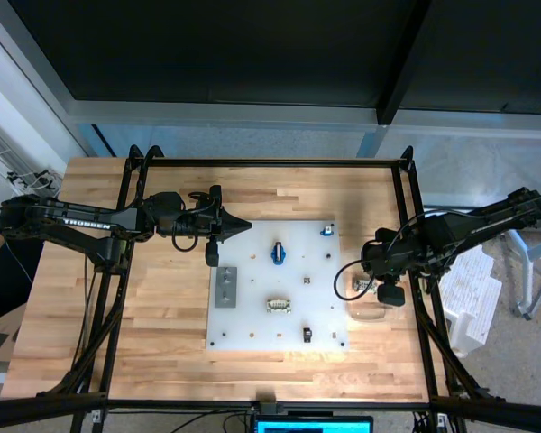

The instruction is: Pick the HAN10E connector and install on the hub

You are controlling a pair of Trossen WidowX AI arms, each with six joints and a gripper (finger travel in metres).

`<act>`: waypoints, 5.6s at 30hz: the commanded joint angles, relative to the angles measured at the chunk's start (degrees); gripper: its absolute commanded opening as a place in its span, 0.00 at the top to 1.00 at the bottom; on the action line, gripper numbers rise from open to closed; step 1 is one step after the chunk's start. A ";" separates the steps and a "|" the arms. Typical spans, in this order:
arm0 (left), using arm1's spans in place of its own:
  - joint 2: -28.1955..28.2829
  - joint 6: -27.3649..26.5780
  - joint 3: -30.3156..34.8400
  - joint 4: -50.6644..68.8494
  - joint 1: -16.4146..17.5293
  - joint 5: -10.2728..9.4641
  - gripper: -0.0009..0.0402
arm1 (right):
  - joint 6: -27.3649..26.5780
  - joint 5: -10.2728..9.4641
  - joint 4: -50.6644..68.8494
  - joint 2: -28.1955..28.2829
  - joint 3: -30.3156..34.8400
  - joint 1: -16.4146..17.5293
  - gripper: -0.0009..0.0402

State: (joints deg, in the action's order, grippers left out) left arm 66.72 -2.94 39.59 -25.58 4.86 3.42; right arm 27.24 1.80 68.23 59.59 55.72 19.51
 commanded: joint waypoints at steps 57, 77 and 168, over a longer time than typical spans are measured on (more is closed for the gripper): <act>0.02 0.00 0.00 0.00 0.00 0.02 0.98 | 2.10 3.13 -17.70 11.26 -16.87 2.67 0.36; 0.02 0.00 0.00 0.00 0.00 0.02 0.98 | 2.08 2.67 -22.03 11.45 -20.52 2.78 0.46; 0.02 0.00 0.00 0.00 0.00 0.02 0.98 | -2.67 3.15 -2.25 41.66 31.95 -1.77 0.87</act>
State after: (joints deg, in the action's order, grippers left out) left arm 66.74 -2.94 39.57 -25.56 4.86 3.42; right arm 24.56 4.93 65.95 100.44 86.87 17.78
